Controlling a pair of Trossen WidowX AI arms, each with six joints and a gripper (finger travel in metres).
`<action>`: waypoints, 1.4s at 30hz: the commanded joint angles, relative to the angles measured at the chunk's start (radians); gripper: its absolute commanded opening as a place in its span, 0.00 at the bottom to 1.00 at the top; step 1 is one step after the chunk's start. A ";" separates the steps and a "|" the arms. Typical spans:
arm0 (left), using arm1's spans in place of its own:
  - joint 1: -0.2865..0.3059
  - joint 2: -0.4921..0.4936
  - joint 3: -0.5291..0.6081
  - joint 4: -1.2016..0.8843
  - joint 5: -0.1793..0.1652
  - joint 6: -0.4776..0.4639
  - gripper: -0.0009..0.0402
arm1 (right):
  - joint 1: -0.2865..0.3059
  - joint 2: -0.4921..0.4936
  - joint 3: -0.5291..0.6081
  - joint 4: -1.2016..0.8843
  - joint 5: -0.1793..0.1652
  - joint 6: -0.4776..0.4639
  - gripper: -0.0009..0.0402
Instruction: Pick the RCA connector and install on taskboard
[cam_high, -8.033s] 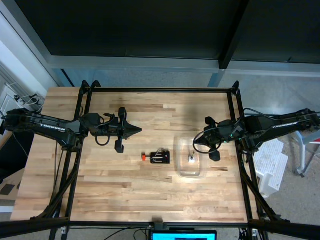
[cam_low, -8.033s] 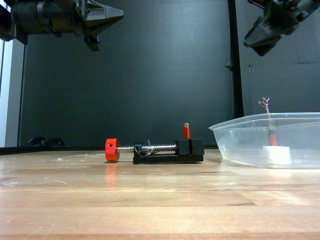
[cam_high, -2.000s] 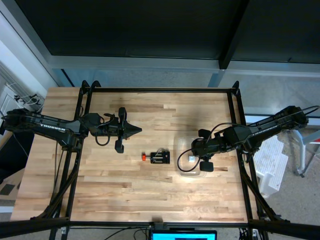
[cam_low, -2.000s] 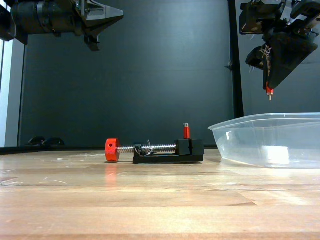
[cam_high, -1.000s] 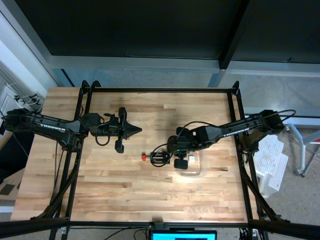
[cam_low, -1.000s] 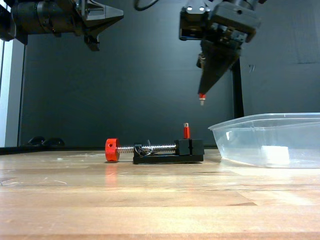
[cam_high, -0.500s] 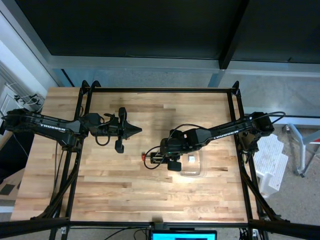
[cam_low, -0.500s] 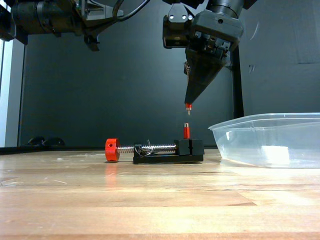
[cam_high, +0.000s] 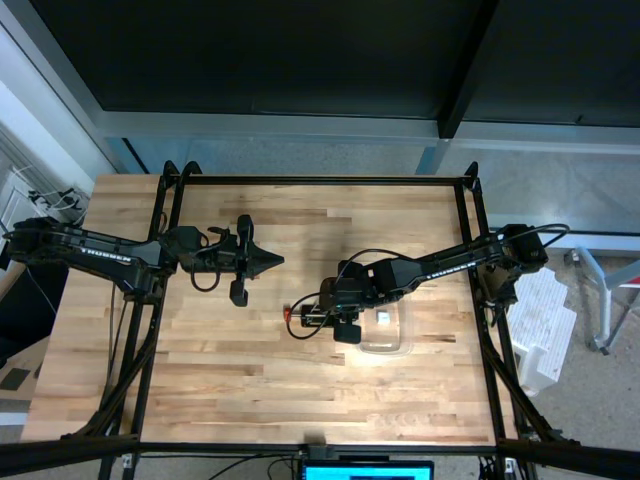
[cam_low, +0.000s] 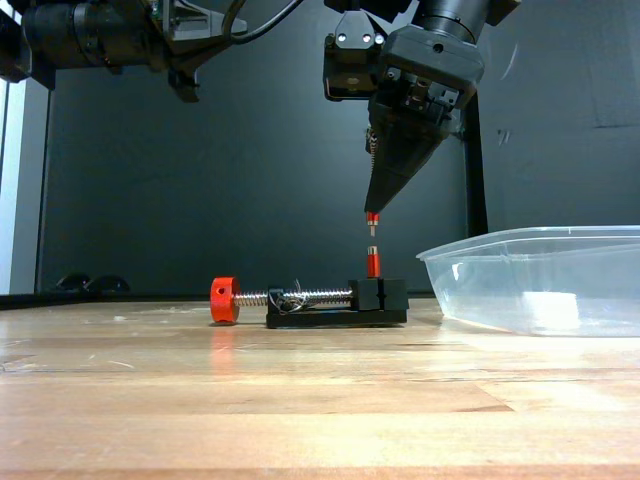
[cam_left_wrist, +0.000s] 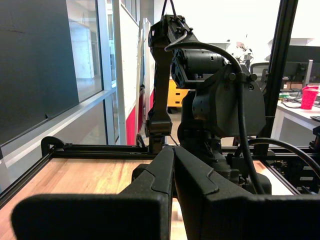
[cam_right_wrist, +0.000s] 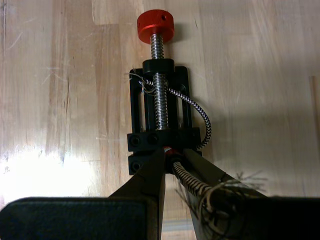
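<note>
The taskboard (cam_low: 330, 300) is a small black block with a red knob (cam_low: 225, 299) on a threaded rod and a red upright post (cam_low: 372, 263). My right gripper (cam_low: 373, 211) hangs point-down straight above that post, shut on the RCA connector (cam_low: 372, 222), whose red-banded tip sits just over the post's top. In the right wrist view the connector's braided lead (cam_right_wrist: 186, 176) runs between the fingers over the taskboard (cam_right_wrist: 159, 107). In the high view the right gripper (cam_high: 335, 305) covers part of the taskboard (cam_high: 308, 318). My left gripper (cam_high: 272, 261) is shut, held high at the left.
A clear plastic tray (cam_low: 530, 275) stands just right of the taskboard, with a small white piece (cam_low: 553, 310) in it. The black frame rails (cam_high: 320, 181) border the table. The left arm (cam_low: 100, 35) hangs well above the wood.
The right gripper lifted the connector out of the tray, carried it left over the taskboard, and in the last half second lowered it closer to the red post. The left arm stayed still.
</note>
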 joint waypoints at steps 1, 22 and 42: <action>0.000 0.000 0.000 0.000 0.000 0.000 0.02 | 0.000 -0.001 -0.003 0.001 0.001 0.000 0.03; 0.000 0.000 0.000 0.000 0.000 0.000 0.02 | 0.000 -0.001 -0.026 0.023 0.001 0.007 0.03; 0.000 0.000 0.000 0.000 0.000 0.000 0.02 | 0.000 -0.001 -0.045 0.053 0.000 0.009 0.03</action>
